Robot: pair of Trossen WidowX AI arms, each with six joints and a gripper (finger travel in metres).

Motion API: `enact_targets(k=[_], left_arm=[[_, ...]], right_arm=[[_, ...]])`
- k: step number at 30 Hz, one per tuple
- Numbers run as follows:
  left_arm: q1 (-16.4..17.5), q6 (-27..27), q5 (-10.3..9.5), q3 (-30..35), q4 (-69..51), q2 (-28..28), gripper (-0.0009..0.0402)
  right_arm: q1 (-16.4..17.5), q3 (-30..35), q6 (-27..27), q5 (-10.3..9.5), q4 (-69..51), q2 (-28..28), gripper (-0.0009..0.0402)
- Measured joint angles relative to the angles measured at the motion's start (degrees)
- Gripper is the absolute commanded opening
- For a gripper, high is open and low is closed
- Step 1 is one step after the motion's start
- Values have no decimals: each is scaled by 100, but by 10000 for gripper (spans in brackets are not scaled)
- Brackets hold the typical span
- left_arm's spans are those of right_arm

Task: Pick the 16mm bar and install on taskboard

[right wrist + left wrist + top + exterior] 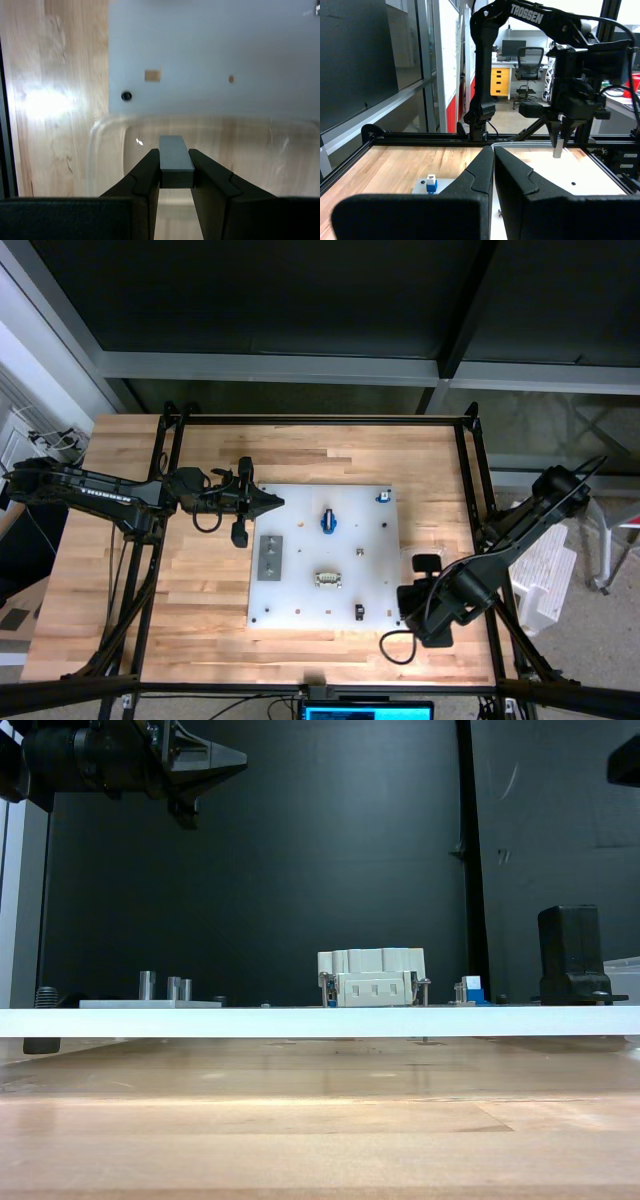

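My right gripper [176, 172] is shut on the 16mm bar [176, 160], a short grey piece held upright between the fingertips over a clear tray [107, 150]. The left wrist view shows that gripper [559, 142] pointing down with the bar [558, 149] sticking out below it. The white taskboard [300, 585] lies mid-table, and its near right corner [200, 50] is just beyond the tray. My right arm [450, 595] hangs beside that corner. My left gripper [268, 502] is shut and empty, raised over the board's far left corner [215, 760].
On the board are a grey metal block [270, 555] with pegs [165, 988], a blue part [329, 521], a beige connector [326, 581], a black connector [360, 613] and a small blue-white connector [382, 498]. A black frame [470, 470] borders the table.
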Motion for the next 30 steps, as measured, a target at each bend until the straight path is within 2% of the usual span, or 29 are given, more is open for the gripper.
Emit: enact_targets(k=[15, 30], left_arm=[[0, 0, -2, 2, 0, 0, 0], [0, 0, -2, 0, 0, 0, 0]], right_arm=[[-243, 754, -122, 2, 2, 868, 9], [-299, 815, 9, 0, 85, 1189, 9]])
